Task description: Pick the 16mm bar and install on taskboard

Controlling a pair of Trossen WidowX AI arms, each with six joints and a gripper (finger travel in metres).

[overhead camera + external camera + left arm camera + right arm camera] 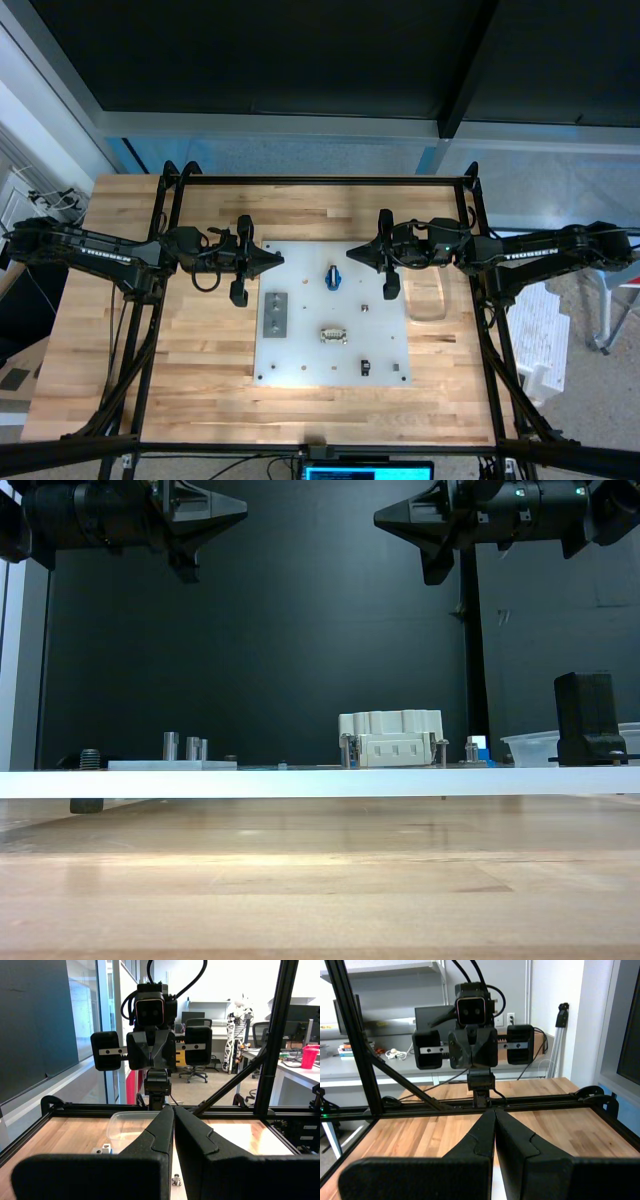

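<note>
Two pincers, both clenched and empty: left pincer [279, 260] centre-left, right pincer [349, 253] centre-right. One taskboard [300, 366] lies on the worktop [120, 330], mid-frame.

Taskboard [300, 783] edge-on, both ends cropped

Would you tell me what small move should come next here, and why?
Probably lower the right hand toward the tiny short grey metal stub lying on the large flat white square taskboard. Both hands hang shut, high above the board, holding nothing. The left hand is over its far-left part, and the stub lies nearer the right one.
</note>
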